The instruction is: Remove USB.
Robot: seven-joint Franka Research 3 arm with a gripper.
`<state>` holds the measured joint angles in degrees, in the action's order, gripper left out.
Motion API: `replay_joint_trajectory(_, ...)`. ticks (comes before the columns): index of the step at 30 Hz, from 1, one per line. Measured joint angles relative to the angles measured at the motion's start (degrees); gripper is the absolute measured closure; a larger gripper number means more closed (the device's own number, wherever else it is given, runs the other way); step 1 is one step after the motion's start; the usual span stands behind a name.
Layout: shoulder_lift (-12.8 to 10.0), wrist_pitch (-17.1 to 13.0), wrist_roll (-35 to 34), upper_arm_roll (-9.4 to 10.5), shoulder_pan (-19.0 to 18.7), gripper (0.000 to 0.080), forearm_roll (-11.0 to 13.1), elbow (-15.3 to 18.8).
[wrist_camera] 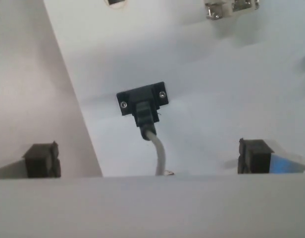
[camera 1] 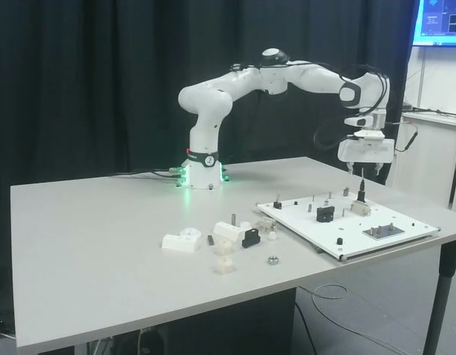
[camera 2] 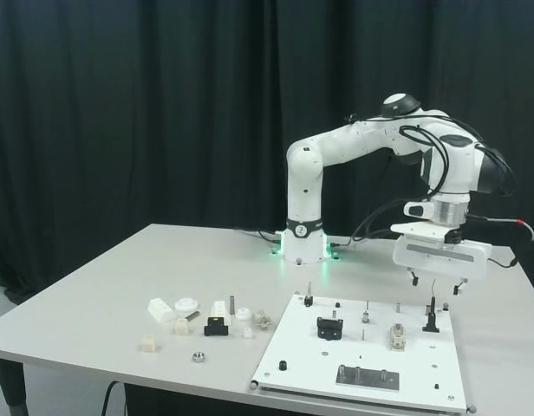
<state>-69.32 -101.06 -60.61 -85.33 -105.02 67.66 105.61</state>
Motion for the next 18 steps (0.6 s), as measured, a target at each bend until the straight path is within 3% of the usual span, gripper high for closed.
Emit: replay_joint_trajectory(18, -0.2, -2.1, 0.0, 1.53, 0.1, 0.0003, -0.8, 0.0)
